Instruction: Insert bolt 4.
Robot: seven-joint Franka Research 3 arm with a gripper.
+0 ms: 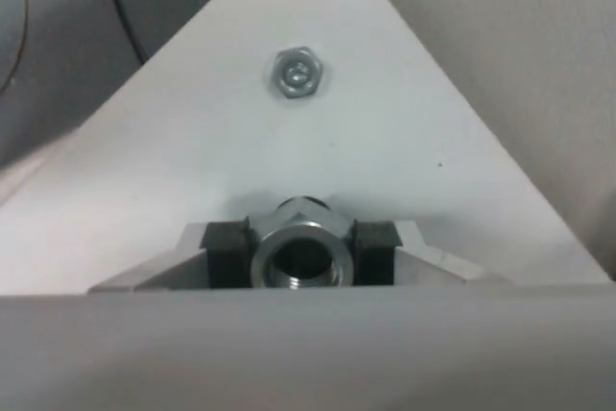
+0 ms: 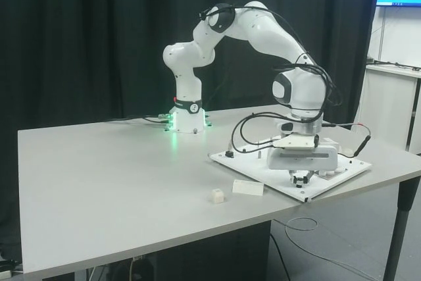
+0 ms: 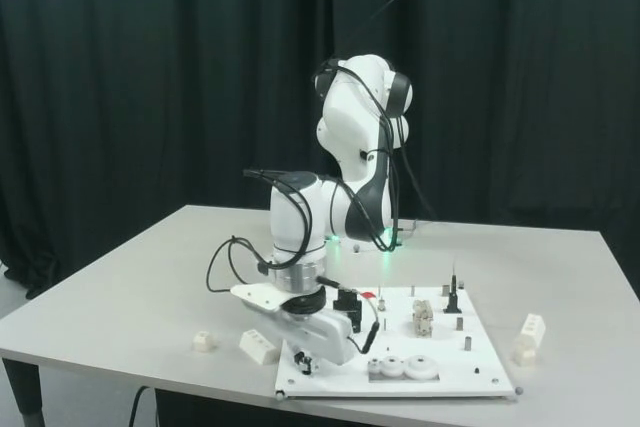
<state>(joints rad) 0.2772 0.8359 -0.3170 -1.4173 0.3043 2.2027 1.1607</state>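
Note:
My gripper [image 1: 301,255] is shut on a grey metal hex bolt [image 1: 300,259], clamped between the black pads [image 1: 224,255]; its round hollow end faces the wrist camera. It hangs just over the near corner of the white board [image 1: 173,151]. Another grey hex bolt head [image 1: 297,74] is seated in the board a short way beyond. In the first room view the gripper [image 2: 301,177] points straight down at the front corner of the board [image 2: 345,170]. The second room view shows the gripper [image 3: 303,360] low over the board [image 3: 450,379] at its front left corner.
Two small white blocks [image 2: 217,195] [image 2: 248,187] lie on the grey table [image 2: 112,176] beside the board. A further white block [image 3: 529,330] sits right of it. Pegs, a black stand [image 3: 453,299] and white gears [image 3: 403,368] stand on the board. Black cables [image 2: 247,137] hang from the wrist.

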